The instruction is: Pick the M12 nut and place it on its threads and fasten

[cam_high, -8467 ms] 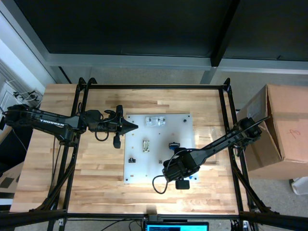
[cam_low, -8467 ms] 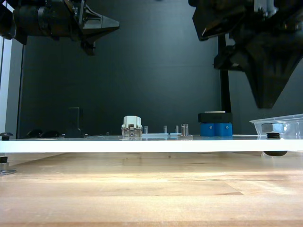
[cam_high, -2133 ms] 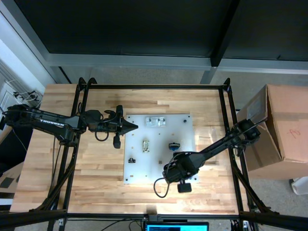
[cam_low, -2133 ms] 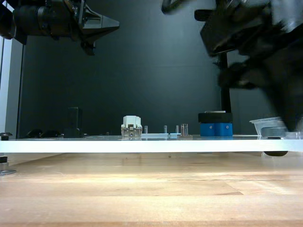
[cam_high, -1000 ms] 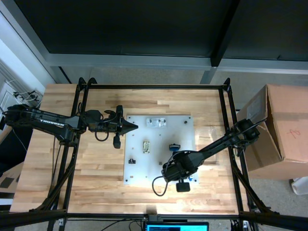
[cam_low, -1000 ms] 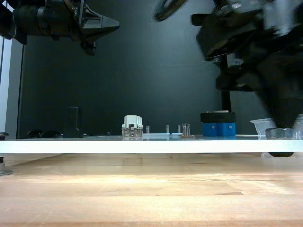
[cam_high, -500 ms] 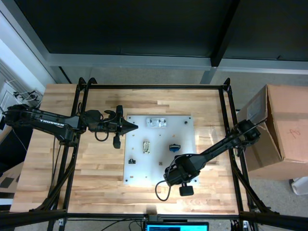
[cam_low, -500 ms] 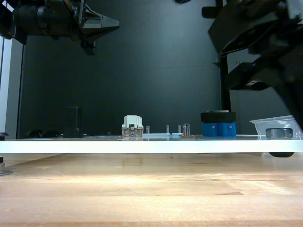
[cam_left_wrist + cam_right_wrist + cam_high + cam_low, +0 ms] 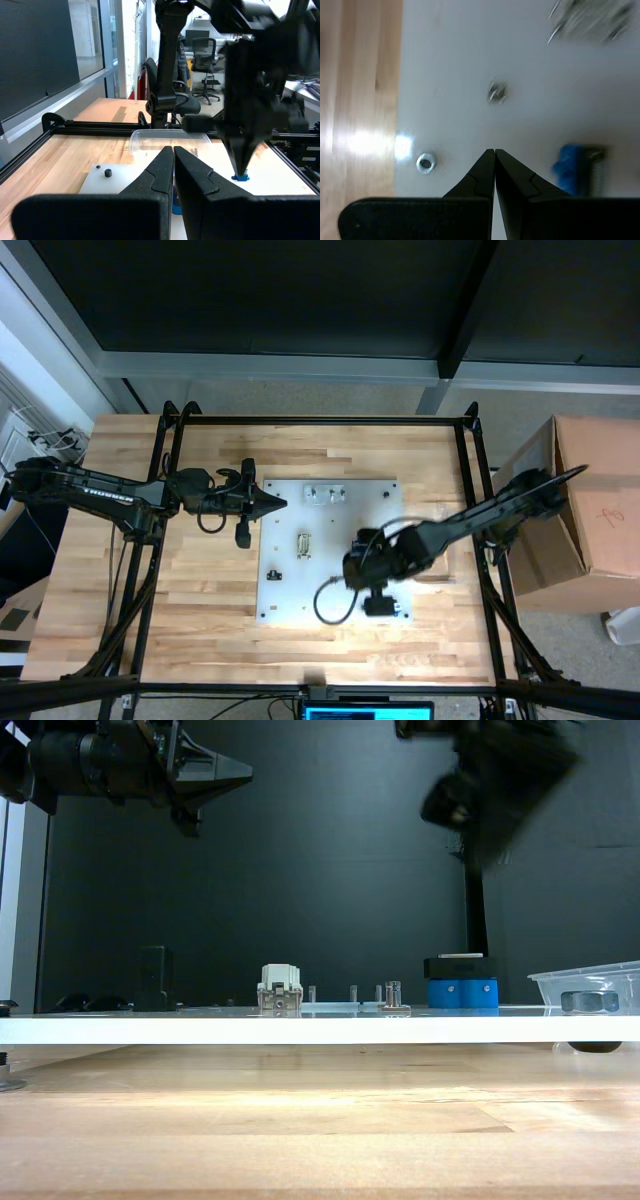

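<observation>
The wooden table point(image 9: 200, 610) has bare planks all round the white board point(image 9: 290, 590), with a black frame point(image 9: 320, 421) fencing its edges and a cardboard box point(image 9: 595, 510) off the right side. The left arm reaches in level from the left. The left gripper point(image 9: 248, 767) hangs high above the board's left edge with free air beneath it, its claw pinched narrow and carrying nothing. The right arm slants in from the right. The right gripper point(image 9: 494, 150) is up above the board's near right area, pointing straight down, tips pressed together and holding nothing.

The clear tray point(image 9: 585, 978) stands at the board's right side, with the blue block point(image 9: 460, 993) just left of it in the low view. The M12 nut point(image 9: 425, 162) lies free of both claws close to the board's near edge. It is a silver ring with a dark centre, on its stud as far as the low view shows, sitting low with no ribs showing under it.

From above, the right wrist covers that corner, so the nut can't be made out there. In the low view the right gripper is a smear cut off by the upper edge.
</observation>
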`<state>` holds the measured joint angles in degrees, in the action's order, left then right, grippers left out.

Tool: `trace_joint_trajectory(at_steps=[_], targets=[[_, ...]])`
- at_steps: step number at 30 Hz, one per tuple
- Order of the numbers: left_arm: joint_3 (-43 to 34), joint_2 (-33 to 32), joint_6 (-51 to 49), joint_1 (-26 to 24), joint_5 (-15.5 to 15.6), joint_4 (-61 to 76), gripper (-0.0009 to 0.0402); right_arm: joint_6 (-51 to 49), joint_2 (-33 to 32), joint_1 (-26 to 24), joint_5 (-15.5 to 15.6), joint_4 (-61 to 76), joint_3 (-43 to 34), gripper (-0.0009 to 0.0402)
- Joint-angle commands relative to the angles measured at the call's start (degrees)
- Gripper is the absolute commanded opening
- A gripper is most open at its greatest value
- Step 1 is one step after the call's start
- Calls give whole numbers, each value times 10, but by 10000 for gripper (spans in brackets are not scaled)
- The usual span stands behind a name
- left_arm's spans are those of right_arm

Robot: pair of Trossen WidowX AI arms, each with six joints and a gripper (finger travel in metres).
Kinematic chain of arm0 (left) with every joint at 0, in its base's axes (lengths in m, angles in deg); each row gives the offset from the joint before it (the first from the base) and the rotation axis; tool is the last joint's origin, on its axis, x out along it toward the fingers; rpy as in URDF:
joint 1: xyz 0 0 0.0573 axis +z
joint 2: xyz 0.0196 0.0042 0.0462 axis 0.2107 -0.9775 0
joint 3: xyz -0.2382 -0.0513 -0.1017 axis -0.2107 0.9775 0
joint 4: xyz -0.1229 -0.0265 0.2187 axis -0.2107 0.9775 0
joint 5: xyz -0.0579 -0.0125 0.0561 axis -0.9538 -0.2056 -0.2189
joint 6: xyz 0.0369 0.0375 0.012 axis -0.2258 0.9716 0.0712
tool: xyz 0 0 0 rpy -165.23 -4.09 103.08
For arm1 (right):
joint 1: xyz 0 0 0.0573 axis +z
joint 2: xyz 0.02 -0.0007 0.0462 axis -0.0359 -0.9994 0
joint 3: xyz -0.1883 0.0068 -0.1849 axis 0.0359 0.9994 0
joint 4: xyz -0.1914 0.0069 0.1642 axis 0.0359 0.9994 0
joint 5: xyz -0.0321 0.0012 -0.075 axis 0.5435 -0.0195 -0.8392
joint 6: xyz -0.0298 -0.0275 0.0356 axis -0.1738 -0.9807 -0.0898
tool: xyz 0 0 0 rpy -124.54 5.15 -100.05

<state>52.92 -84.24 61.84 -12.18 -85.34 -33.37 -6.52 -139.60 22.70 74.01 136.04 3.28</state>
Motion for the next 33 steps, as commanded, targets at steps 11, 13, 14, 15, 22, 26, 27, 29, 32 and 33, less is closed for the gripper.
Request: trace_joint_trajectory(at_steps=[11, 13, 14, 15, 22, 26, 27, 29, 32, 33], targets=[[0, 0, 0, 0, 0, 0, 0, -126, 210, -164, -7, -319, 163, 0], [0, 0, 0, 0, 0, 0, 0, -130, 240, -182, 12, -376, 203, 0], [0, 0, 0, 0, 0, 0, 0, -130, 254, -190, 22, -404, 223, 0], [0, 0, 0, 0, 0, 0, 0, -130, 267, -196, 26, -430, 242, 0], [0, 0, 0, 0, 0, 0, 0, -110, 334, -213, 35, -614, 371, 0], [0, 0, 0, 0, 0, 0, 0, -107, 351, -212, 35, -711, 429, 0], [0, 0, 0, 0, 0, 0, 0, -107, 354, -212, 35, -729, 441, 0], [0, 0, 0, 0, 0, 0, 0, -106, 357, -213, 35, -750, 457, 0], [0, 0, 0, 0, 0, 0, 0, -101, 357, -212, 35, -761, 471, 0], [0, 0, 0, 0, 0, 0, 0, -98, 357, -212, 35, -760, 473, 0]])
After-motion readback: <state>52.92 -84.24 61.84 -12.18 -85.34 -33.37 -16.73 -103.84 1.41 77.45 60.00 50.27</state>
